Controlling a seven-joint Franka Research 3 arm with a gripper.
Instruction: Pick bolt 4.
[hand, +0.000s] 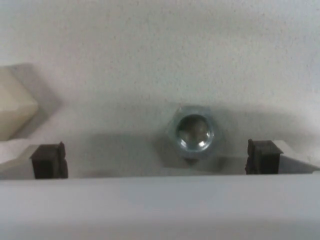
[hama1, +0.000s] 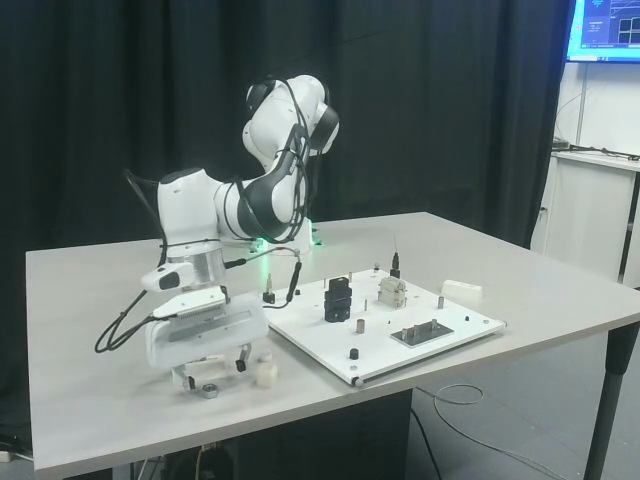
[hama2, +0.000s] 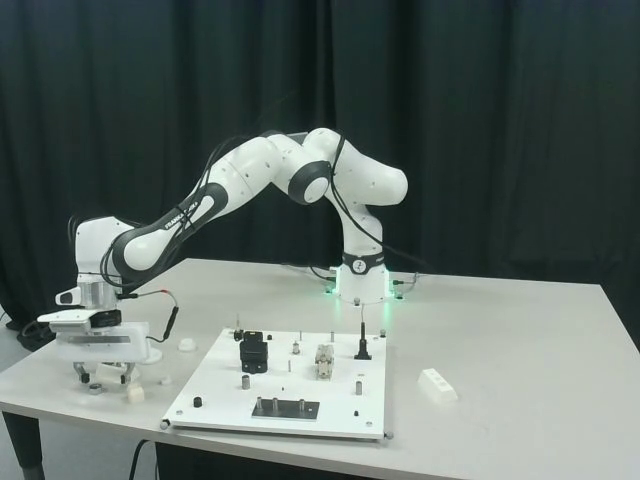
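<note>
Grey, speckled table (hand: 160, 60) carries a shiny hex-headed bolt (hand: 194, 133), standing between the spread black fingertips of the white arm's gripper (hand: 155, 159), touching neither.

Bolt 4 (hand: 194, 133) is a small metal bolt with a six-sided head, seen head-on in the wrist view, so it stands upright with its shiny, slightly domed top facing up. It rests directly on the grey bench (hama1: 90, 300), near the front corner at about eight o'clock from the white board (hama1: 420, 345), just beside a small white block (hama1: 265, 374). In the room views it shows as a small grey piece (hama1: 210, 390) low on the bench (hama2: 95, 388).
</note>
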